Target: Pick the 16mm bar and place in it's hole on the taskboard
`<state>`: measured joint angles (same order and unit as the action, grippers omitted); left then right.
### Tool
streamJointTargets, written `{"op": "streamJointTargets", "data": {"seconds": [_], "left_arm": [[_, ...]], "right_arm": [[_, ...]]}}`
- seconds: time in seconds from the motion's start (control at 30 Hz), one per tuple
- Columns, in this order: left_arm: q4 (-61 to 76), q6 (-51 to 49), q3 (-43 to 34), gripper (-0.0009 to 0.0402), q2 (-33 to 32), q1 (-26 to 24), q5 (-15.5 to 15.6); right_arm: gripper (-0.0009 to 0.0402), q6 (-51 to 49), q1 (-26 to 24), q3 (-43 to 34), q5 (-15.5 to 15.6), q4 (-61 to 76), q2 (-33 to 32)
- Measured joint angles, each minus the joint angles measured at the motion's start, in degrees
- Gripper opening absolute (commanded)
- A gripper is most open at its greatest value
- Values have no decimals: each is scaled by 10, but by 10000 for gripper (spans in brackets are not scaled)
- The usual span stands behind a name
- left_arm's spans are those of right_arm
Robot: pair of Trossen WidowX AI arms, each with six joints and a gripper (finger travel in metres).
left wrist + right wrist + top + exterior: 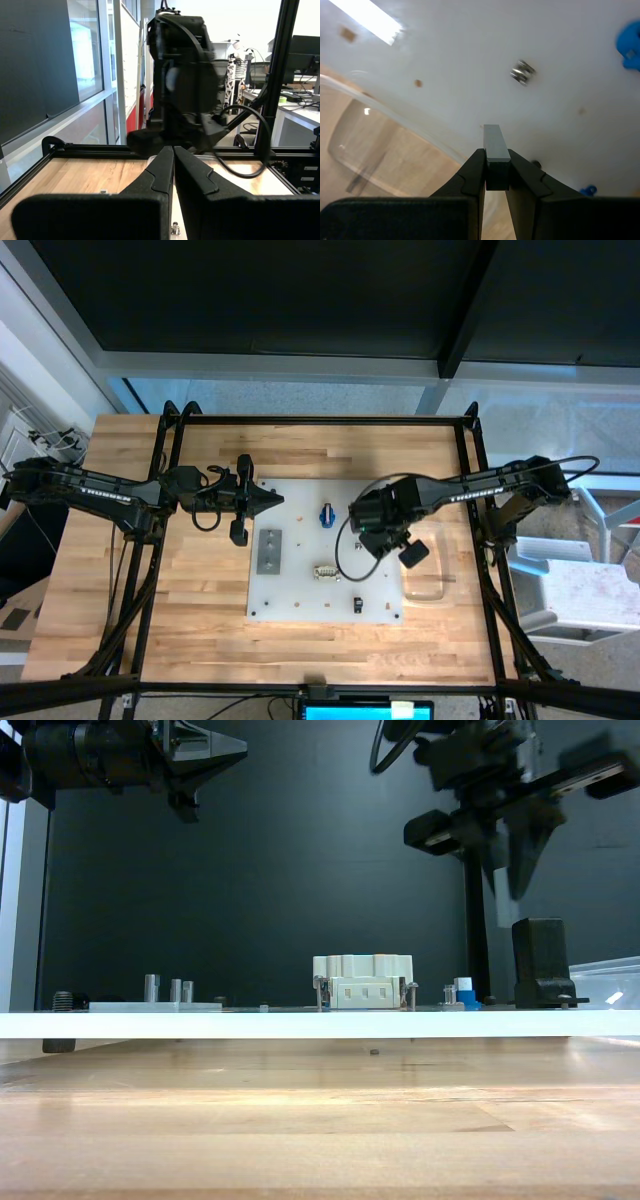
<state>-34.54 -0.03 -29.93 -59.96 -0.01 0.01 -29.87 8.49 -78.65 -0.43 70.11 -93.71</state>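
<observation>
1. The wooden table [100, 570] is built from light planks joined side by side.
2. A white task board [300, 595] lies flat on the middle of the table.
3. A clear plastic tray [445, 585] rests on the wood just beside the board's right edge.
4. A black frame [320, 419] stands along the table's edges.

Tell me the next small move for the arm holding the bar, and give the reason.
Probably carry the 16mm bar across toward the left arm's side, kept high. The right gripper is shut on it above the taskboard, while the grey block with holes, likely its seat, lies on the board's far side. The left gripper, shut, hovers there.
</observation>
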Motion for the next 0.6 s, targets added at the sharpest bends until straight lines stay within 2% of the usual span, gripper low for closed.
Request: {"op": "streamJointTargets", "data": {"seconds": [0.33, 0.6], "left_arm": [[0, 0, 0, 0, 0, 0, 0], [0, 0, 0, 0, 0, 0, 0]], "right_arm": [[0, -87, 84, 0, 0, 4, 0], [0, -111, 134, 0, 0, -29, -4]]}}
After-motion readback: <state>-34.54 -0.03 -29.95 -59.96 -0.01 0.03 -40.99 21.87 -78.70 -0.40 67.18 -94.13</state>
